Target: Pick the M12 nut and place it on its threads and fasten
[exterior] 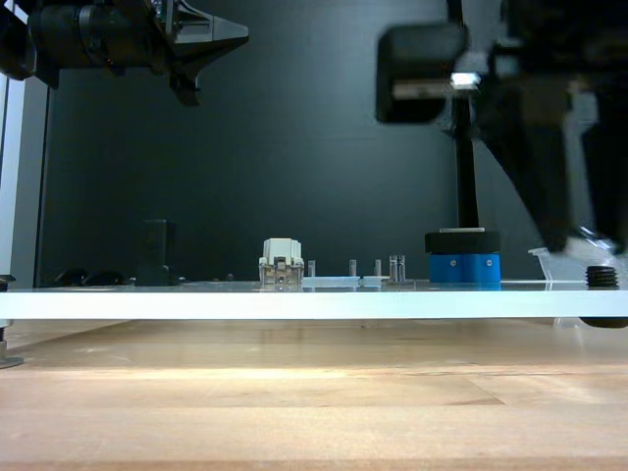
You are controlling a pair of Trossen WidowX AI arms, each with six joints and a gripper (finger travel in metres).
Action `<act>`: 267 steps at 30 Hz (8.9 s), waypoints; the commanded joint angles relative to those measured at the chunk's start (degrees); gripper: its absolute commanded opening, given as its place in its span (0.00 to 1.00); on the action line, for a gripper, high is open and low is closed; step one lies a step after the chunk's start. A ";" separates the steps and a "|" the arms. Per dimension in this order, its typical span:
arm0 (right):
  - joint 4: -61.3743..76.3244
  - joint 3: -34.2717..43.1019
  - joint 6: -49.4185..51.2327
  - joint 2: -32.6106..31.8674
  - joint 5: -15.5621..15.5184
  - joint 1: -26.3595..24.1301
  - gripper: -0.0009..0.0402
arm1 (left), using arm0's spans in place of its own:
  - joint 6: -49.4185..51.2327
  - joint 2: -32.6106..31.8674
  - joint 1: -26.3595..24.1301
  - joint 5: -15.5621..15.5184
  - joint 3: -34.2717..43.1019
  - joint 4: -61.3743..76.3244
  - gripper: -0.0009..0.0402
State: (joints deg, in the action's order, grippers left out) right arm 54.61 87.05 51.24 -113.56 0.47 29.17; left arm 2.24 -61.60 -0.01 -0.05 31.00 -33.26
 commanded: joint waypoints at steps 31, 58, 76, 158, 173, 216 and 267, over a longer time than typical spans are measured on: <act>-4.83 -7.10 0.66 2.51 -3.08 -1.68 0.02 | 0.00 0.00 0.00 0.02 0.02 0.00 0.02; -4.35 -5.92 0.17 3.21 -2.95 -0.90 0.02 | 0.00 0.00 0.00 0.02 0.02 0.00 0.02; -5.05 -6.01 0.20 1.57 -2.84 -0.90 0.02 | 0.00 0.00 0.00 0.02 0.02 0.00 0.02; -0.39 -1.38 -29.11 -2.60 -1.55 -2.64 0.02 | 0.00 0.00 0.02 0.02 0.02 -0.02 0.02; -0.02 -1.38 -46.49 -2.58 -1.49 -2.45 0.02 | 0.00 0.00 0.00 0.02 0.00 0.00 0.02; -0.24 -1.38 -126.44 -1.92 0.15 -1.86 0.33 | 0.00 0.00 0.00 0.02 0.02 0.00 0.02; 3.41 -1.73 -80.35 0.59 0.79 -1.86 0.02 | 0.00 0.00 0.00 0.02 0.02 0.00 0.02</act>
State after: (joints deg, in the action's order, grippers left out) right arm 57.95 85.54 -29.02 -112.92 0.75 27.27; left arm 2.26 -61.58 -0.01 -0.05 31.00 -33.23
